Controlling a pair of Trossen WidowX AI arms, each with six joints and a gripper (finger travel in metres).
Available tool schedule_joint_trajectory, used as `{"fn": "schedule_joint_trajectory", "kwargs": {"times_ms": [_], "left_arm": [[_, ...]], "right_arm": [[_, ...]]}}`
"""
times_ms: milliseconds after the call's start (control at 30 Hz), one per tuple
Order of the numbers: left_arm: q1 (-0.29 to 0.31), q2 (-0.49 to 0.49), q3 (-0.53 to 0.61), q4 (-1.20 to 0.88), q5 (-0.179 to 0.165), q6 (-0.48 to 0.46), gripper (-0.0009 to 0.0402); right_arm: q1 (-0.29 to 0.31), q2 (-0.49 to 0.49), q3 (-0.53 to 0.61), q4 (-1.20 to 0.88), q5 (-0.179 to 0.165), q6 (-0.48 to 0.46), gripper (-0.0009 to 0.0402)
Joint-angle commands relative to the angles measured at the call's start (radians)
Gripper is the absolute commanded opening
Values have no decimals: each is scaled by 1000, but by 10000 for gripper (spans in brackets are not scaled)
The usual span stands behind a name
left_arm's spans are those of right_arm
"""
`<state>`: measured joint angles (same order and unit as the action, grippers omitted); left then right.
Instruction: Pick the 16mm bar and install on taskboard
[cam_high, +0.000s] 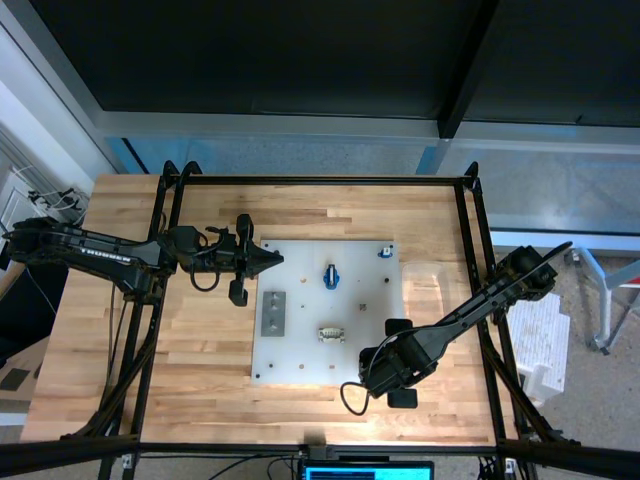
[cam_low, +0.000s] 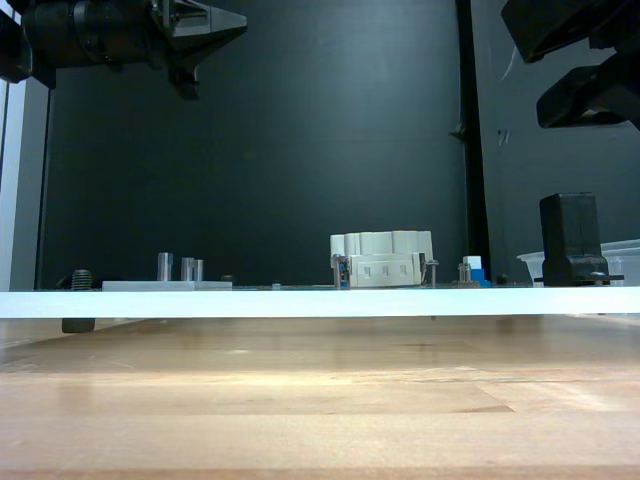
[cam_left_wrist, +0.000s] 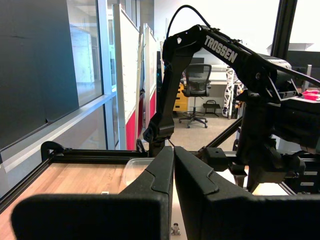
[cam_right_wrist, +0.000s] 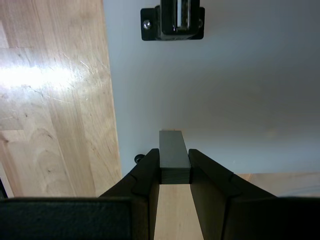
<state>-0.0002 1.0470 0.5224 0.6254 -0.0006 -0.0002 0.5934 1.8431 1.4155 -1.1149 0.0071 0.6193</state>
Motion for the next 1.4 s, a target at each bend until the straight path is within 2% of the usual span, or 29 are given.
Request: {"fn": "schedule_joint_trajectory", "kwargs": {"times_ms": [33,1400], "left_arm": [[0,0,0,0,0,0,0],[0,0,0,0,0,0,0]], "right_arm": [[-2,-1,-6,-1,0,0,12],[-3,-14,-25,28,4,-2,12]]}}
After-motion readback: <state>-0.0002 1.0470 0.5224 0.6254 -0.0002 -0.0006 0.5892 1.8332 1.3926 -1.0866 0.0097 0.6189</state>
